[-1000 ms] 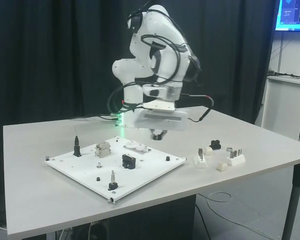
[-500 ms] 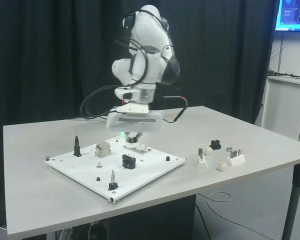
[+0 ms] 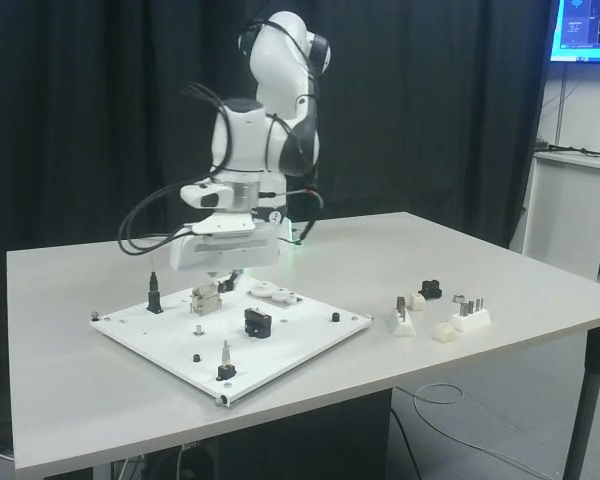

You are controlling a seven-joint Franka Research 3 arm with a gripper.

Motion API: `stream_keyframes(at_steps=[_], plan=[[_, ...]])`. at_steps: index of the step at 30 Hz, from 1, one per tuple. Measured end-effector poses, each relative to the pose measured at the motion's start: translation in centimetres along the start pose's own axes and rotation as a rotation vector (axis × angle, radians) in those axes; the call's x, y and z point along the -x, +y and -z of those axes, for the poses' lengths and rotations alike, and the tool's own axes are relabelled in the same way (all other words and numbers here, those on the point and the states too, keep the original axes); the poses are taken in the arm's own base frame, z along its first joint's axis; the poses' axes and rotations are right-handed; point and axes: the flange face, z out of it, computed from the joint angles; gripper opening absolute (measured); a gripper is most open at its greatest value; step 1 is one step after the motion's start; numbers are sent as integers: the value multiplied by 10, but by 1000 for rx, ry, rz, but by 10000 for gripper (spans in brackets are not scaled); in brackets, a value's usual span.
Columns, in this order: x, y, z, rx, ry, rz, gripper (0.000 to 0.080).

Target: Insert BNC.

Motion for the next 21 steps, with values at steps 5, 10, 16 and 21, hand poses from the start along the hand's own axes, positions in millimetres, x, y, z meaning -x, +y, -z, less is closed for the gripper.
stream_keyframes(at_steps=[5, 10, 16, 21], plan=[[0, 18, -5, -21, 10, 78, 121], [0, 30, -8, -31, 21, 142, 121], [1, 39, -14, -41, 24, 193, 121], [2, 45, -22, -44, 22, 196, 121]])
